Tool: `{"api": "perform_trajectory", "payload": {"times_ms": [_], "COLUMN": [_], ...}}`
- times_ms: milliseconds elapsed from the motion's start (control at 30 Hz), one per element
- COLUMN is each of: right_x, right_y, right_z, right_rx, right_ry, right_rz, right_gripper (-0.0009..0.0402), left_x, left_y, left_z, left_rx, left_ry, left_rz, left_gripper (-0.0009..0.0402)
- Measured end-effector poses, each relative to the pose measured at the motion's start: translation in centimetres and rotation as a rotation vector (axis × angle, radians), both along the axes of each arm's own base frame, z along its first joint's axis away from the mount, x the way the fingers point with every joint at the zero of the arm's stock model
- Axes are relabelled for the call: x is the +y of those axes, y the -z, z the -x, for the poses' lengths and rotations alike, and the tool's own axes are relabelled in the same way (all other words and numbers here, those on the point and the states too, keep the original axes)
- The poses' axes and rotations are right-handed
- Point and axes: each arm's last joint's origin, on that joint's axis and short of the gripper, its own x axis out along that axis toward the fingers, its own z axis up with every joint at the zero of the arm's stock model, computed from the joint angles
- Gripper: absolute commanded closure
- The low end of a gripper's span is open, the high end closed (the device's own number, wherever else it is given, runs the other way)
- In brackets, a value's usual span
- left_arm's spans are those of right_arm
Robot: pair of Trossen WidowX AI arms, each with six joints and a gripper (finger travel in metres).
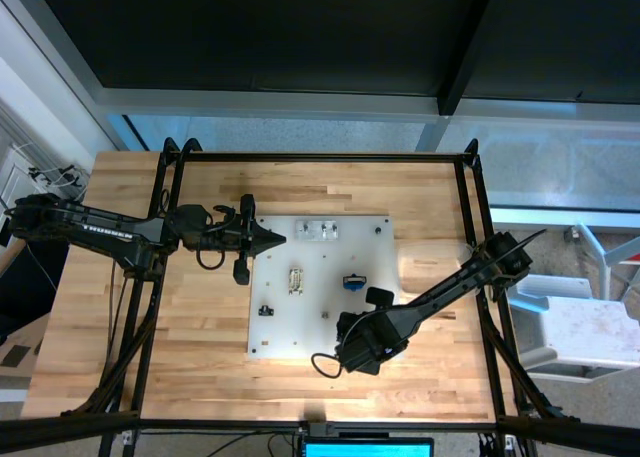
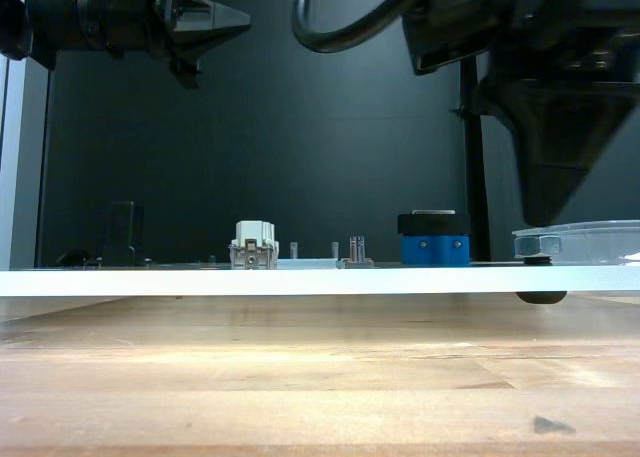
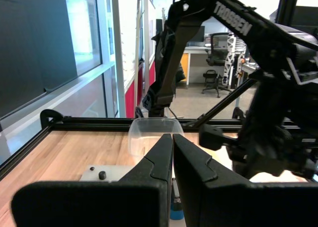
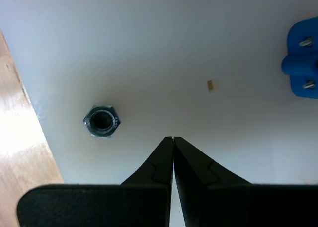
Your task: Unfasten the M12 fastener and place in the container
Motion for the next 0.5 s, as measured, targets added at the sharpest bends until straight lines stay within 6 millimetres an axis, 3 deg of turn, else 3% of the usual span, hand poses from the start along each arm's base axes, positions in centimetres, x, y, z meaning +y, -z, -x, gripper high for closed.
{"api": "perform_trajectory", "payload": {"times_ms": [233,500], "right_x": [0.1,1.2], "right_y": [-0.1,-0.3], "right_z": [0.0,-0.7], "right_rx": [0.008,0.01], "right_ry": [-0.003,-0.037], "right_rz": [-0.04,-0.295], "right_gripper": [0.0393,0.0393], "left_x": [0.0,0.0], "left_y": [0.0,0.0], "left_z": [0.0,0.0], "left_rx": [-0.001,-0.001], "left_ry": [-0.001,-0.001], "left_rz": [0.0,0.0], "left_gripper": [0.0393,0.0393]}}
